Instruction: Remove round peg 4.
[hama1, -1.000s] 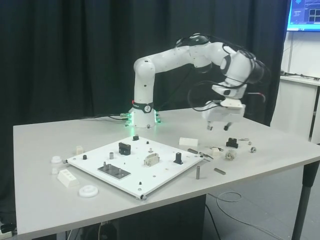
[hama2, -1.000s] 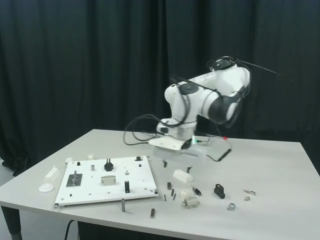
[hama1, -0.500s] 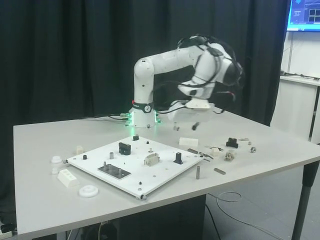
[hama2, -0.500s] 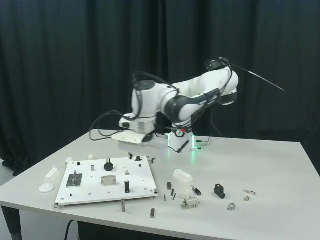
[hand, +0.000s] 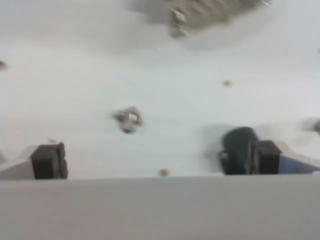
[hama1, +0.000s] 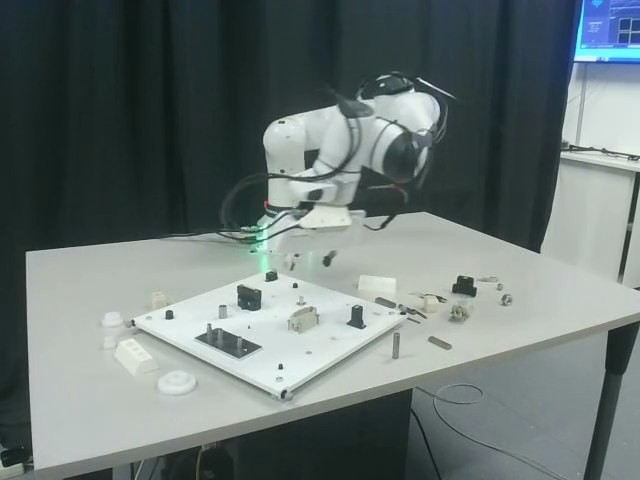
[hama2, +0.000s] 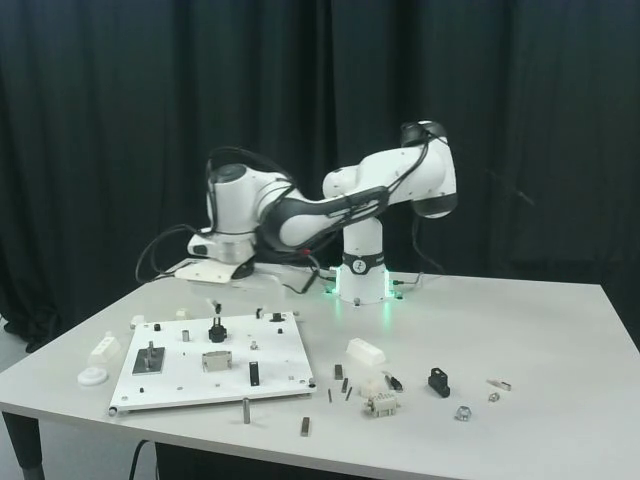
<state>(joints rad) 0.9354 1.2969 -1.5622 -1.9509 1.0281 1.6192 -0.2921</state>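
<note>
At the left of the grey table (hama1: 70, 300), small white parts (hama1: 135, 355) lie beside the white board (hama1: 300, 358). On the board 1 grey plate (hama1: 228, 343) lies flat, and several short pegs (hama1: 207, 327) stand upright, long axes vertical, tips pointing up. Which of them is round peg 4 cannot be told; all of them stand apart from the arm. Black blocks (hama1: 248, 297) and a connector (hama1: 303, 319) also sit on the board.

The gripper (hama1: 309, 260) hangs above the board's far edge, its 2 fingers (hand: 47, 160) spread wide with nothing between them. In the wrist view a black part (hand: 239, 150) lies just beside 1 fingertip.

A green light (hama1: 262, 232) glows at the arm's base. Right of the board lie a white block (hama1: 376, 283), 2 loose pegs (hama1: 397, 345), a black piece (hama1: 462, 285) and small nuts (hama1: 505, 297). Black curtains (hama1: 130, 110) close the room behind; a screen (hama1: 608, 30) shows at far right.
</note>
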